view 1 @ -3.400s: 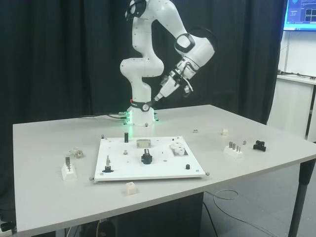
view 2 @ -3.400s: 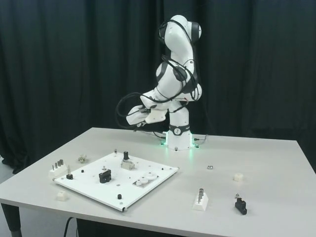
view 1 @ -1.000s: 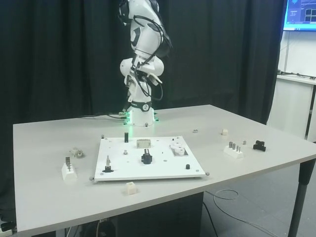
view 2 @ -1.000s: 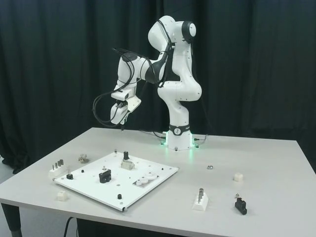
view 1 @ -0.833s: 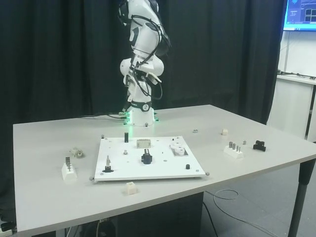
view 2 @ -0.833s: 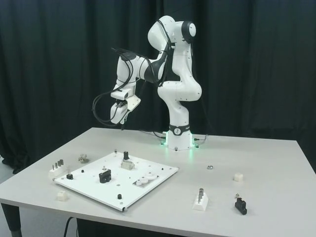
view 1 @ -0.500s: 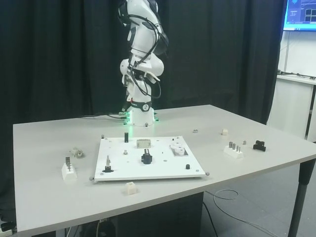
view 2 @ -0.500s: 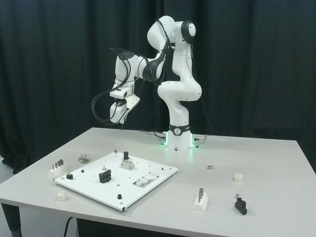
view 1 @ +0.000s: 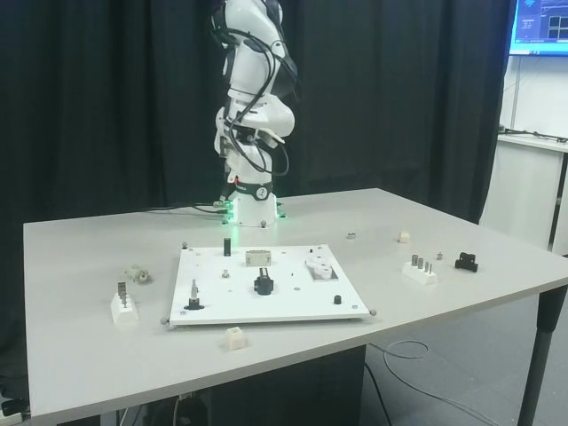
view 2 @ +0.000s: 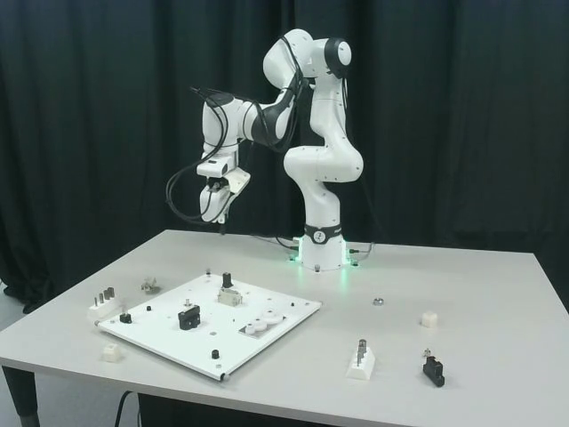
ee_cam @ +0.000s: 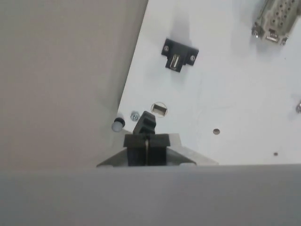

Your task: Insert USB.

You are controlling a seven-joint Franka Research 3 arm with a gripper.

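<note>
The white seven-joint arm point(view 2: 320, 169) hangs its pincer point(view 2: 219, 220) high over the back of the grey counter point(view 1: 89, 257), on the approach leg of the insertion. In the wrist view the black fingers point(ee_cam: 136, 147) are pressed together on a small black ridged plug point(ee_cam: 145, 123), apparently the USB. Its likely target, a black screwed-down socket block point(ee_cam: 178, 55), sits well apart from it on the flat white board point(ee_cam: 225, 94), beyond a round cut-out point(ee_cam: 159, 109) near the board's edge. The next move calls for carrying the plug over that socket, squaring it to the slot, then a straight descent. Compared with 3.4 seconds ago, the arm has swung across its base and the pincer has risen. The board's parts lie unmoved.
</note>
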